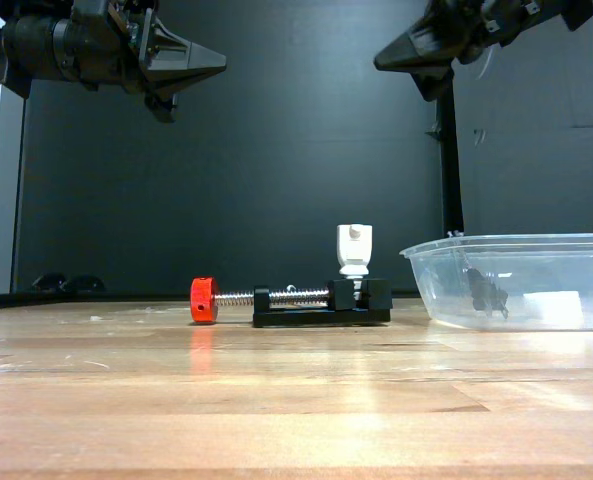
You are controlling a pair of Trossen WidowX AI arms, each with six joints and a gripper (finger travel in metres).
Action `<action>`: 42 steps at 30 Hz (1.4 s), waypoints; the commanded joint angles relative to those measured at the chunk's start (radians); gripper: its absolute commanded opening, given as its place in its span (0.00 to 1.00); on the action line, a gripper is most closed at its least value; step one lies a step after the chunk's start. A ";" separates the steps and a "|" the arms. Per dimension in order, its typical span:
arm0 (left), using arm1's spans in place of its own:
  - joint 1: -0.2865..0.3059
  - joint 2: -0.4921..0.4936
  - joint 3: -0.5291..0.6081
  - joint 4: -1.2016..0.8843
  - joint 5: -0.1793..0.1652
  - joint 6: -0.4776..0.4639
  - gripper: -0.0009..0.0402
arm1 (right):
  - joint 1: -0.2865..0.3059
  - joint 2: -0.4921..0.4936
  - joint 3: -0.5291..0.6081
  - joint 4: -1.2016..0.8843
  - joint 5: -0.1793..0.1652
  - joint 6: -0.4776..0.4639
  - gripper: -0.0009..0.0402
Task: Remove the power plug from the receptacle and place in the container
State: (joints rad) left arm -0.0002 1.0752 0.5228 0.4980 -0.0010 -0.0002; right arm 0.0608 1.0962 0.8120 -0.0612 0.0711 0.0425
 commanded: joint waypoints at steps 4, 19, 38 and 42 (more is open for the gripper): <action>0.000 0.000 0.000 0.000 0.000 0.000 0.02 | -0.014 -0.001 -0.066 0.238 0.003 0.002 0.02; 0.000 0.000 0.000 0.000 0.000 0.000 0.02 | -0.061 -0.001 -0.242 0.595 -0.046 0.035 0.02; 0.000 0.000 0.000 0.000 0.000 0.000 0.02 | -0.060 -0.001 -0.283 0.604 -0.045 0.027 0.02; 0.000 0.000 0.000 0.000 0.000 0.000 0.02 | -0.061 -0.001 -0.283 0.604 -0.045 0.027 0.02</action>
State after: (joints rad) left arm -0.0002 1.0748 0.5228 0.4980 -0.0010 -0.0002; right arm -0.0002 1.0946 0.5293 0.5434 0.0250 0.0685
